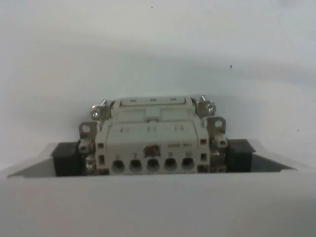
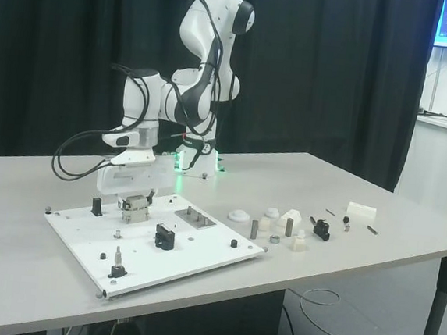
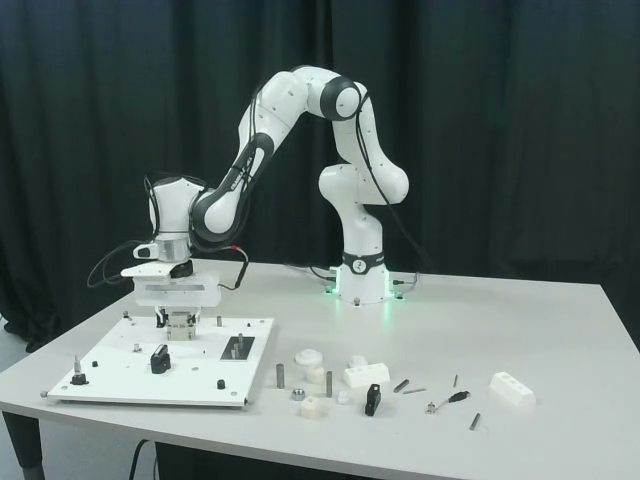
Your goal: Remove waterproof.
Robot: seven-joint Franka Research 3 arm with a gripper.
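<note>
One connector (image 1: 153,143) sits gripped between your jaws, just above the white board (image 2: 200,252) at the worktop's (image 2: 347,186) left, held square so it lifts out straight.

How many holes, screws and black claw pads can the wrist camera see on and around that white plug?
Round holes in the white plastic connector block's front row: 5
Metal screws at its top corners: 2
Black claw pads beside it: 2
Total: 9
</note>
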